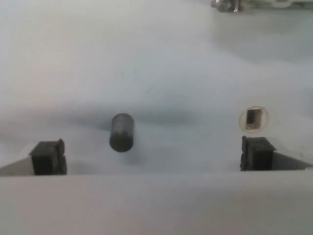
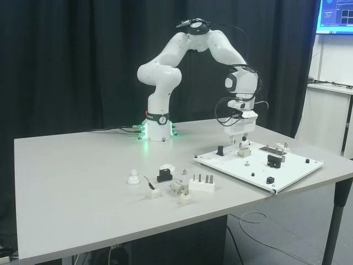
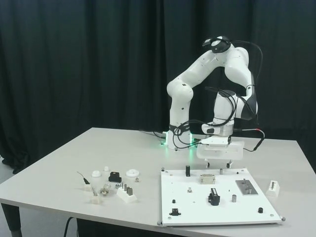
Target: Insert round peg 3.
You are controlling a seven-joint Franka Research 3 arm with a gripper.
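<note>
My gripper (image 1: 152,155) is open and holds nothing; its black fingertips (image 1: 48,156) stand far apart. Between them, nearer one finger, a short dark grey round peg (image 1: 122,132) stands upright on the white board (image 1: 156,63). A small square hole in a ring (image 1: 253,119) lies in front of the other fingertip. In the room views the gripper (image 2: 238,141) (image 3: 219,165) hangs just above the far edge of the white board (image 2: 292,171) (image 3: 197,207), over a small peg (image 3: 220,171). A white holder with several upright pegs (image 2: 201,184) (image 3: 126,193) sits on the table beside the board.
On the board stand a black post (image 2: 220,149) (image 3: 187,171), black fixtures (image 2: 274,160) (image 3: 213,197) and a grey plate (image 3: 246,186). Small loose parts (image 2: 160,182) (image 3: 106,185) lie on the grey table (image 2: 71,176). The arm's base (image 2: 157,130) has green lights.
</note>
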